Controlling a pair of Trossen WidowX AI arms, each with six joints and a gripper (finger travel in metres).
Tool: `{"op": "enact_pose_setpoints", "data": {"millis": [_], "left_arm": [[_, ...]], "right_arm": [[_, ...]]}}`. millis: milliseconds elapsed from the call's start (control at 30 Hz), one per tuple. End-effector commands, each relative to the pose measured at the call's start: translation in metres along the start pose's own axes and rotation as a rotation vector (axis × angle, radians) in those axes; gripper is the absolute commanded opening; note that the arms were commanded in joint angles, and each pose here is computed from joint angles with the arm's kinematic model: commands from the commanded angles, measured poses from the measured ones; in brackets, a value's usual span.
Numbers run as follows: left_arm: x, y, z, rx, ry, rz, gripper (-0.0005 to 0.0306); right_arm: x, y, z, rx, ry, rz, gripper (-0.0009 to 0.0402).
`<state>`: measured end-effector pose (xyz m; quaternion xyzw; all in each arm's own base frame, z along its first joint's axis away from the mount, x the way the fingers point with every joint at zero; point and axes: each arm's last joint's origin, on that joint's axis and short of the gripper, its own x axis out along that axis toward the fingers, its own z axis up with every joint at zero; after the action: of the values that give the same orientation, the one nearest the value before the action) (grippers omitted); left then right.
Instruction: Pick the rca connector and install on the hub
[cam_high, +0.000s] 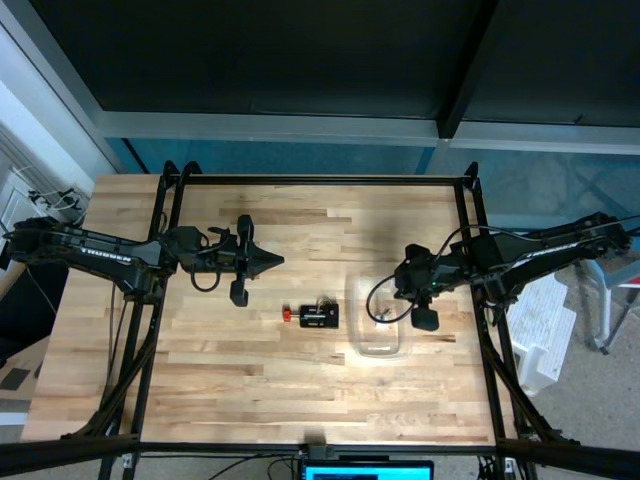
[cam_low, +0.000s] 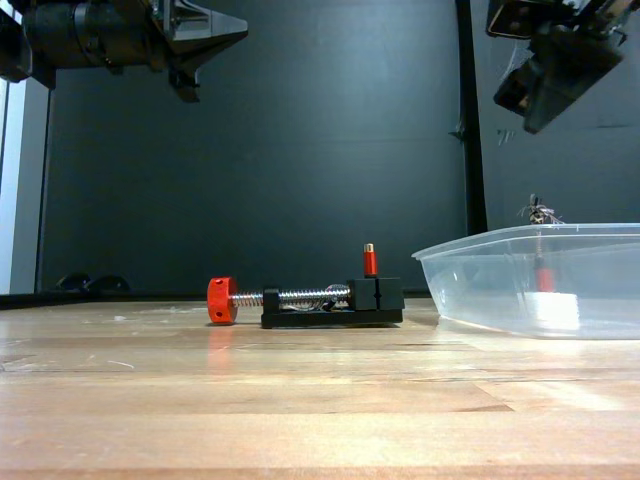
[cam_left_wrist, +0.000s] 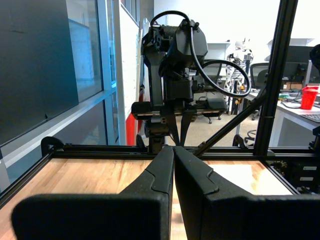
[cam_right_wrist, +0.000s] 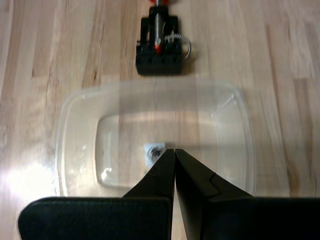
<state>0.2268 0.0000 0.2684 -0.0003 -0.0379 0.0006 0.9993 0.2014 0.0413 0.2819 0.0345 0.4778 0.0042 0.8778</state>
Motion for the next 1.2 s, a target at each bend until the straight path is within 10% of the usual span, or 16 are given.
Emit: {"op": "enact_pose_setpoints", "data": {"millis": [33,500,1200], "left_arm": [[0.0,0.0,0.0,0.0,-0.001,0.0,0.0],[0.0,0.0,0.0,0.0,-0.001,0.0,0.0],[0.0,0.0,0.0,0.0,-0.001,0.0,0.0]], "right_arm": [[0.0,0.003,-0.004,0.002,0.028,0.003,0.0],[0.015,0.011,-0.004,-0.001,0.104,-0.005,0.0004],[0.06,0.016,-0.003,0.002,0.262,-0.062,0.0182]]}}
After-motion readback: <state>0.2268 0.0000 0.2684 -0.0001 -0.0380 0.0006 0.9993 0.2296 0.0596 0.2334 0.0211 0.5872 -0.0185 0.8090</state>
